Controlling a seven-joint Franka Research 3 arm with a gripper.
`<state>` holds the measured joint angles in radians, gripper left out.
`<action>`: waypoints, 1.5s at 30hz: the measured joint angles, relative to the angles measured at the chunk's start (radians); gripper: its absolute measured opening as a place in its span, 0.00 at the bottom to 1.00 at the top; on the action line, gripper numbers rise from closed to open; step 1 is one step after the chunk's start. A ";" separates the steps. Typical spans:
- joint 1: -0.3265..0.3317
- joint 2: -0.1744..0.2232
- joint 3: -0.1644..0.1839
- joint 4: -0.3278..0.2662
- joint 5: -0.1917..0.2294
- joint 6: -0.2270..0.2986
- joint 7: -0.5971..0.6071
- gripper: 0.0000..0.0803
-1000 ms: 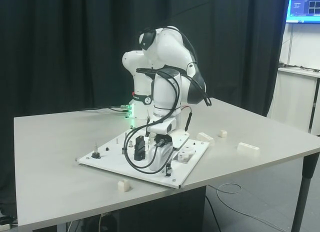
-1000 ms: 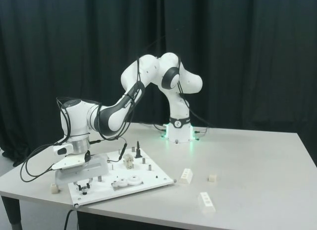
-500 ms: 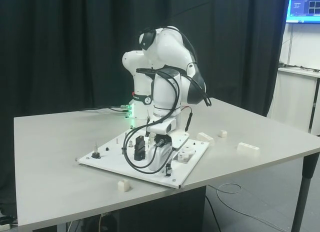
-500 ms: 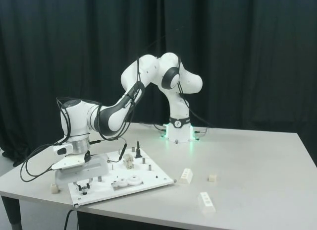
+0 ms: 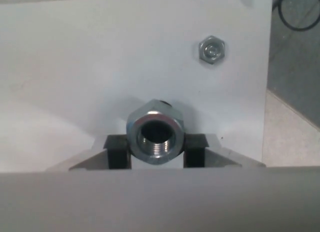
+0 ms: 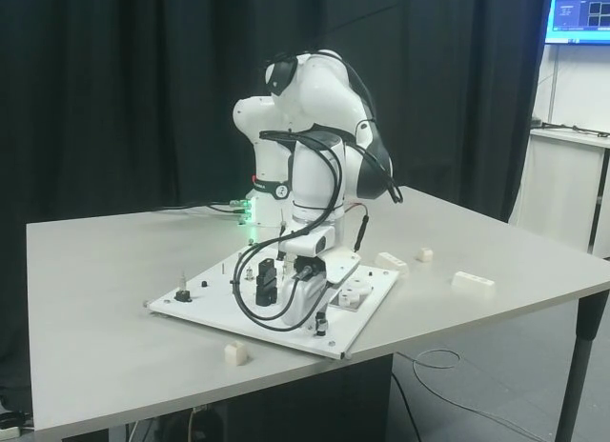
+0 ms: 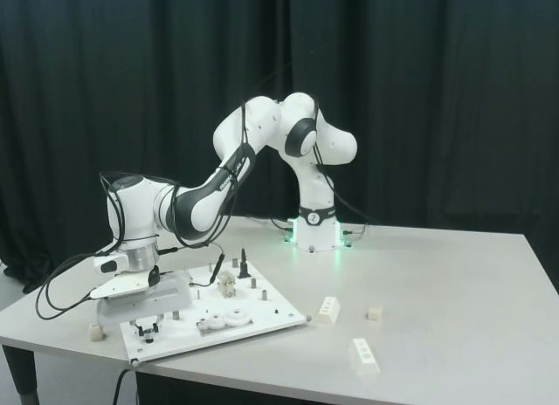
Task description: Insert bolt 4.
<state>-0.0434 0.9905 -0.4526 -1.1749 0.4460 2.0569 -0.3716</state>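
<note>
1. Bolt 4, grey metal hex-headed part with a threaded bore (image 5: 154, 138), sitting between the two black fingertip pads (image 5: 116, 151), standing on the white flat assembly board (image 5: 75, 67).
2. End effector (image 5: 154, 152) closed to the width of the hex head, pads against both flanks; apparently holding it.
3. Second, smaller grey hex-head bolt (image 5: 212, 49) already seated in the board, near the board's edge, apart from bolt 4.
4. No visible change across the last second in either room view: white arm (image 7: 188, 204) in the same low pose over the near corner of the board (image 6: 286, 309).
5. Likely meaning: bolt at or in its hole, seating or turning phase; depth of insertion not visible.
6. Risk: cross-threading or tilt if released early; hard to judge from here.
7. On the grey desk (image 7: 454, 318) off the board: small white blocks (image 7: 327, 309), untouched, well apart from the work.
</note>
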 joint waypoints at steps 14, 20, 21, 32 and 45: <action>0.000 -0.001 0.000 -0.001 0.004 -0.003 0.134 0.28; 0.000 -0.002 0.000 -0.001 0.007 -0.005 0.219 0.28; 0.000 -0.002 0.000 -0.002 0.007 -0.006 0.236 0.28; 0.001 -0.003 0.000 -0.003 0.015 -0.009 0.487 0.28; 0.008 -0.004 0.000 -0.005 0.014 -0.009 0.849 0.28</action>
<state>-0.0359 0.9862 -0.4526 -1.1803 0.4603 2.0483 0.4770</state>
